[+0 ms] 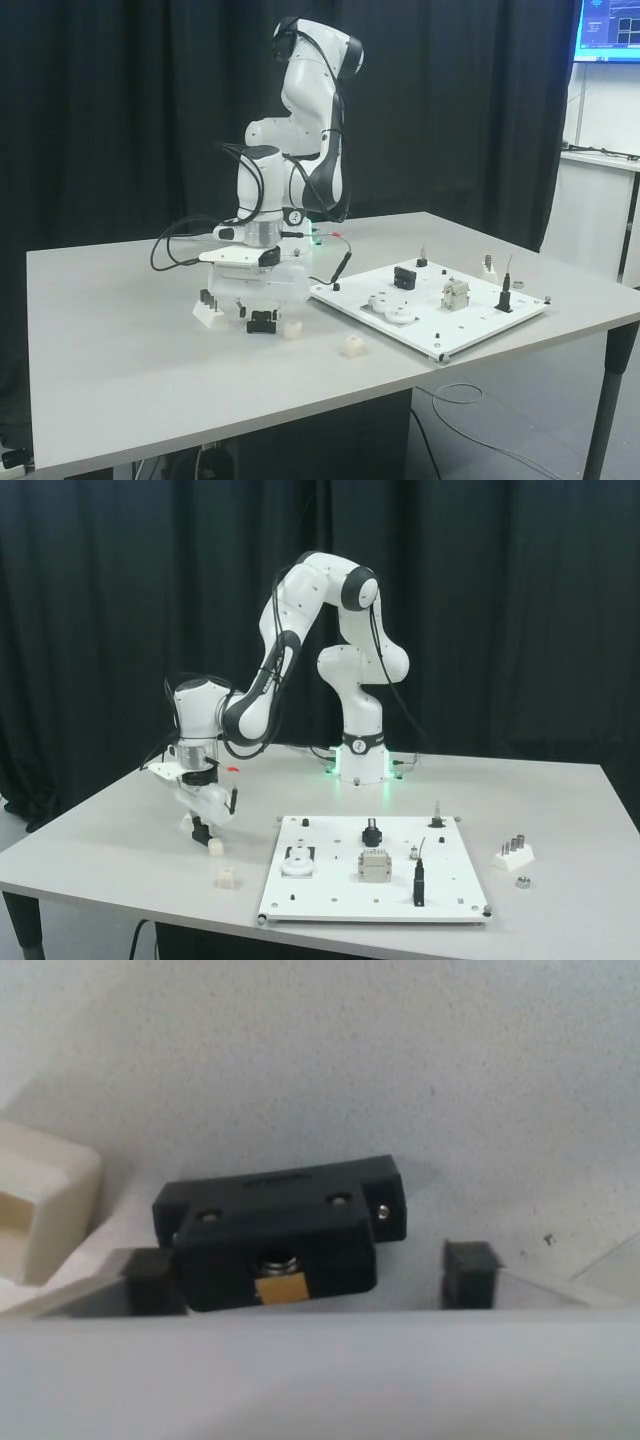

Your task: Pick D-SUB.

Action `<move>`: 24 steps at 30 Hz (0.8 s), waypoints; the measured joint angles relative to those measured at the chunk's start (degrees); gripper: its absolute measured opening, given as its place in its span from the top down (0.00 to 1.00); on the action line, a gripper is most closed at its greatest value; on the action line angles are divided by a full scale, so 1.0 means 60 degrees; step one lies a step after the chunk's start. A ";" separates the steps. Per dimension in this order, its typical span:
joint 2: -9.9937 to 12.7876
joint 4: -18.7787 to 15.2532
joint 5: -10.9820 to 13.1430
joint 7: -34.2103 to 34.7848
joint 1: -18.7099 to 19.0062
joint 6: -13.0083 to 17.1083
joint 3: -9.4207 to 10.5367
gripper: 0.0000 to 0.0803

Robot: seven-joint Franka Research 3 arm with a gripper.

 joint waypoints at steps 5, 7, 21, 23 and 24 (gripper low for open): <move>0.0000 0.0002 0.0010 -0.0055 0.0000 0.0058 0.0040 0.37; -0.0001 0.0005 0.0025 -0.0106 0.0002 0.0067 0.0053 0.37; -0.0199 0.0028 0.0253 -0.0370 0.0007 0.0024 0.0051 0.52; -0.0287 0.0027 0.0253 -0.0373 0.0007 -0.0064 0.0021 0.52; -0.0346 0.0026 0.0252 -0.0383 0.0007 -0.0135 -0.0002 0.52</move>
